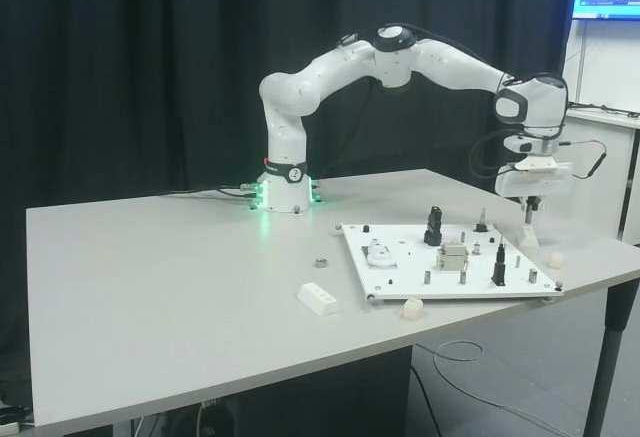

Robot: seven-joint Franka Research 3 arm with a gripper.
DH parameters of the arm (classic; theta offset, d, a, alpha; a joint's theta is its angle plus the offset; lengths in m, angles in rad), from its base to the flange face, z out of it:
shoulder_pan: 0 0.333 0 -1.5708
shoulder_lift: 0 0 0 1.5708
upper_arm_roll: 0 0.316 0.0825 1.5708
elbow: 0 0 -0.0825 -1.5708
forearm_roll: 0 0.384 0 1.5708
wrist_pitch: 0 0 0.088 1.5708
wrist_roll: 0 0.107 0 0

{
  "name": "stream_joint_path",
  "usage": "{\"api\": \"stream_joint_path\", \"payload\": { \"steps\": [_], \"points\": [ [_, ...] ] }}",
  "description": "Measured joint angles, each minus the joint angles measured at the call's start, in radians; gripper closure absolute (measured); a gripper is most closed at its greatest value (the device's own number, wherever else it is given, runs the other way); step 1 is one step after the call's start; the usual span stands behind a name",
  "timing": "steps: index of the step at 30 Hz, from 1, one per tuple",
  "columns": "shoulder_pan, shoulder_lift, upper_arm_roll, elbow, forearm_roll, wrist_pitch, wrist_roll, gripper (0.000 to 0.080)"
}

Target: Insert round peg 4.

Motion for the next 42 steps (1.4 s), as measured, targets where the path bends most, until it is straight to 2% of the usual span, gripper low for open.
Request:
{"api": "stream_joint_path", "payload": {
  "steps": [15,31,36,42],
  "points": [
    [0.005,0.009,-0.016,0.000,-0.007,-0.018,0.000,0.0655],
    [0.010,0.009,-0.035,0.000,-0.048,-0.022,-0.001,0.0655],
    [0.013,0.009,-0.050,0.000,-0.067,-0.042,-0.015,0.0655],
    [0.018,0.009,-0.080,0.000,-0.098,-0.097,-0.076,0.0655]
  ]
}}
